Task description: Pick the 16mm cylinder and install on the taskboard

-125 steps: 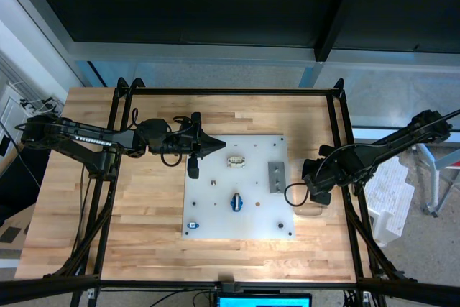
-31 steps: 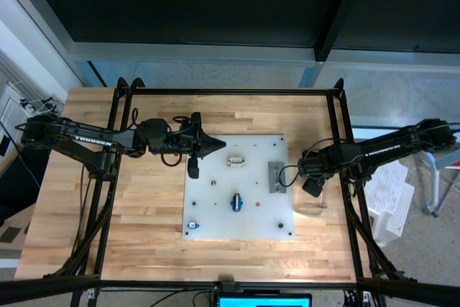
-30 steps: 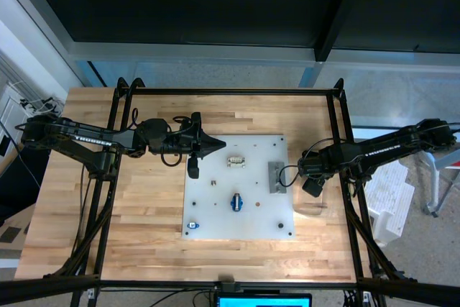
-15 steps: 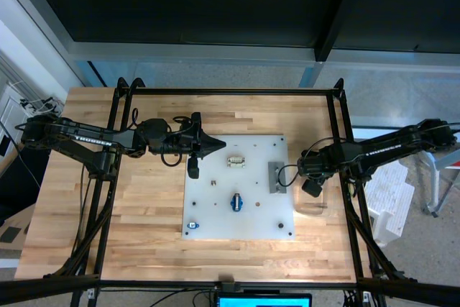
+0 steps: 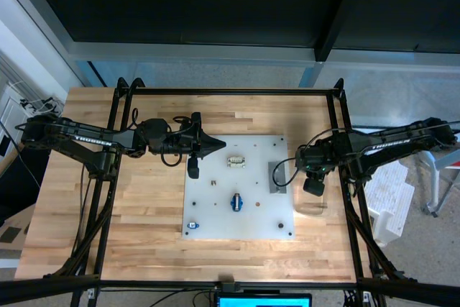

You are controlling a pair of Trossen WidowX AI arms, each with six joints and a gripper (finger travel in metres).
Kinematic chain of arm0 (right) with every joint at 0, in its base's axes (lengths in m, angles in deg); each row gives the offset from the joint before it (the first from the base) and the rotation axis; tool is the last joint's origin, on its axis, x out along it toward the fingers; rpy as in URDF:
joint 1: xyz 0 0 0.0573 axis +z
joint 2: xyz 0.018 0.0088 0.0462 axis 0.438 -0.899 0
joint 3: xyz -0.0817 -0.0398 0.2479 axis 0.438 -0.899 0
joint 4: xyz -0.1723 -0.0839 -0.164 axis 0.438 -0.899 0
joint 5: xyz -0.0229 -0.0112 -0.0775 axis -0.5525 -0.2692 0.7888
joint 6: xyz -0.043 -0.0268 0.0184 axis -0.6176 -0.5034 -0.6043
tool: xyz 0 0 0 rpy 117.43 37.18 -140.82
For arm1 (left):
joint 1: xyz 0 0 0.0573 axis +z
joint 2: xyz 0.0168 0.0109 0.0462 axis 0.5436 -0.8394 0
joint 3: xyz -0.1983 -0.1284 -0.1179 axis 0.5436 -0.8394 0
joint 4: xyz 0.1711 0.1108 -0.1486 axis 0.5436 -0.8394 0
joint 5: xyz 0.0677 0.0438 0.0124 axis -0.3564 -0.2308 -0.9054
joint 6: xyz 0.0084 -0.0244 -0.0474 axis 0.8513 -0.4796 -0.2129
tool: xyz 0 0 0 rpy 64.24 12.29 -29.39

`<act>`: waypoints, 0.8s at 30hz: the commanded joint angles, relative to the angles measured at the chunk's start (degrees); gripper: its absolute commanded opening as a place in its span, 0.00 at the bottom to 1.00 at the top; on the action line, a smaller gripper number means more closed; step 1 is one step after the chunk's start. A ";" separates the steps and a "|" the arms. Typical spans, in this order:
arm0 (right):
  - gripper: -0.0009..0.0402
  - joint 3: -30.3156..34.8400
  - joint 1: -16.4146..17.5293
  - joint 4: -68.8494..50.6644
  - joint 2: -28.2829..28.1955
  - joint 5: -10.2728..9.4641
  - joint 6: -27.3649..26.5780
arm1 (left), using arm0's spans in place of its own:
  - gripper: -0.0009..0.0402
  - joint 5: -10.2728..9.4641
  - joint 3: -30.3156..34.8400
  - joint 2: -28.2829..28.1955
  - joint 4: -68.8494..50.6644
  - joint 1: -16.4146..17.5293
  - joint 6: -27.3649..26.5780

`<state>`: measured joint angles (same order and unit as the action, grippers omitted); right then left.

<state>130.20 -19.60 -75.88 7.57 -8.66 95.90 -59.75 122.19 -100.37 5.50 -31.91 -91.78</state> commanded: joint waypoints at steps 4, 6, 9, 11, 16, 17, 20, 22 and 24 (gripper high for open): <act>0.05 12.46 -0.02 -4.90 -3.04 -0.44 -6.58 | 0.02 0.00 0.00 -0.02 0.02 0.00 0.02; 0.05 16.35 -0.02 -5.84 -5.07 -0.42 -9.33 | 0.02 0.00 0.00 -0.02 0.02 0.00 0.02; 0.05 21.86 -0.04 -6.34 -8.46 -0.44 -12.46 | 0.02 0.00 0.00 -0.02 0.02 0.02 0.02; 0.05 25.40 -0.17 -7.06 -10.69 -0.46 -13.40 | 0.02 -0.04 0.00 -0.02 0.28 0.00 0.00; 0.05 32.92 -0.39 -8.83 -15.43 -0.44 -15.15 | 0.02 1.84 0.00 -0.02 0.35 -0.02 -1.77; 0.05 34.10 -0.39 -8.83 -16.24 -0.42 -15.32 | 0.02 3.39 0.00 -0.02 -0.28 -0.02 -2.69; 0.05 37.51 -0.42 -8.92 -18.71 -0.48 -15.63 | 0.03 4.79 0.00 -0.63 -2.40 -0.02 -2.69; 0.05 39.56 -0.44 -9.05 -20.17 -0.52 -15.98 | 0.07 5.07 0.00 -0.98 -4.26 -0.04 -2.69; 0.05 41.59 -0.52 -9.20 -21.81 -0.52 -16.20 | 0.13 4.76 0.00 -1.62 -5.79 -0.39 -2.67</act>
